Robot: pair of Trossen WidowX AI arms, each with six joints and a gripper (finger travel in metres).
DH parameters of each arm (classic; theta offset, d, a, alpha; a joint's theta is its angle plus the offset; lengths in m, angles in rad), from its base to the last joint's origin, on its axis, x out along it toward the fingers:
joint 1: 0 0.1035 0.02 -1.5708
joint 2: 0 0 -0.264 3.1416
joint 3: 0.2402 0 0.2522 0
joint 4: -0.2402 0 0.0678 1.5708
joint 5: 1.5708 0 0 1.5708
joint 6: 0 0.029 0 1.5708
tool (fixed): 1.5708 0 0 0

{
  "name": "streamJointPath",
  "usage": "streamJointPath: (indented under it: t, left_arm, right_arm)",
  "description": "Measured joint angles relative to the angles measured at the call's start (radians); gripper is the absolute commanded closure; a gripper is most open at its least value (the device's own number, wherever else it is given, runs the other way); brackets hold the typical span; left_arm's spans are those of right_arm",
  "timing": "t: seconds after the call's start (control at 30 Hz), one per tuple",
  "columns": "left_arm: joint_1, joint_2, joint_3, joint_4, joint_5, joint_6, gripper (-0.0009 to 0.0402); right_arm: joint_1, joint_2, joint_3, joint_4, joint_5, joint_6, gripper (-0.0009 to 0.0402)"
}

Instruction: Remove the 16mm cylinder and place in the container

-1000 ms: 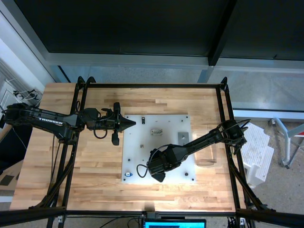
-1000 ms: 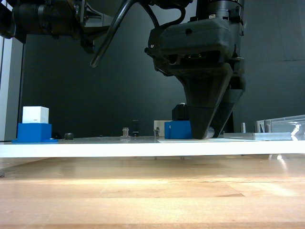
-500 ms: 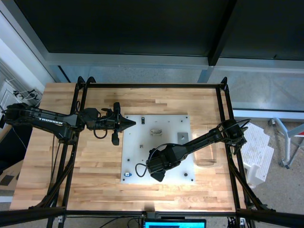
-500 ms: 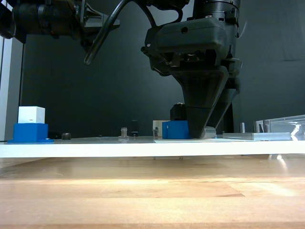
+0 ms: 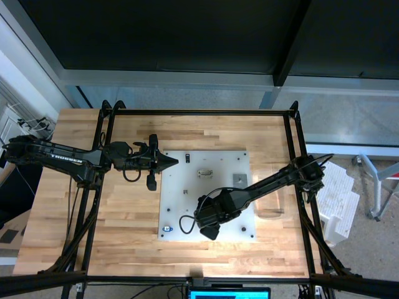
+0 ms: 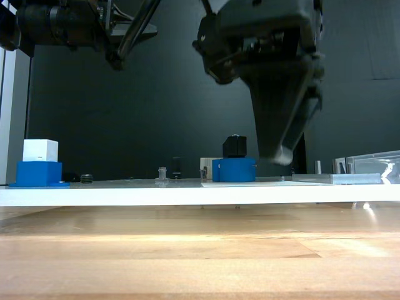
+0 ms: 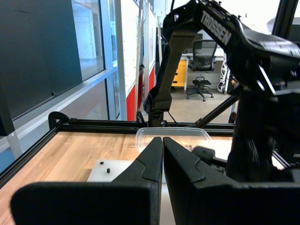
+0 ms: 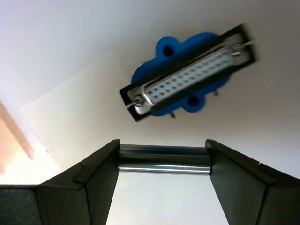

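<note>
- Right gripper [image 5: 209, 229] pinches the 16mm cylinder [image 8: 163, 161] end to end between its tips.
- Likely rigid, light, slippery metal.
- Left gripper [image 7: 162, 140] closed, empty, well apart.

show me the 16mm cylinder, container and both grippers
16mm cylinder [image 8: 164, 161]: right wrist view, middle of its barrel
container [image 5: 269, 215]: high view, near rim
right gripper [image 5: 209, 232]: high view, tip, above the board [image 5: 174, 199]
left gripper [image 5: 172, 161]: high view, tip, at board's left edge

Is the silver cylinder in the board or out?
Out: right gripper holds the short silver-grey metal cylinder above the white board; left gripper, shut, hangs beside it.
</note>
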Motion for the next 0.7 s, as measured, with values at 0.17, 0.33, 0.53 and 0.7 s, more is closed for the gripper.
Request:
streamJointPath:
  t: [0.17, 0.33, 0.53, 0.7]
  left_arm:
    - [0.0, 0.0, 0.0, 0.0, 0.0, 0.0, 0.0393]
    - [0.0, 0.0, 0.0, 0.0, 0.0, 0.0, 0.0393]
    - [0.0, 0.0, 0.0, 0.0, 0.0, 0.0, 0.0393]
    - [0.0, 0.0, 0.0, 0.0, 0.0, 0.0, 0.0393]
  right_arm:
    - [-0.001, -0.047, 0.0, -0.064, 0.022, -0.006, 0.021]
    - [0.0, -0.119, -0.019, -0.118, 0.043, -0.017, 0.021]
    - [-0.001, -0.257, -0.141, -0.123, 0.046, -0.024, 0.021]
    - [0.0, -0.391, -0.283, -0.119, 0.045, -0.024, 0.021]
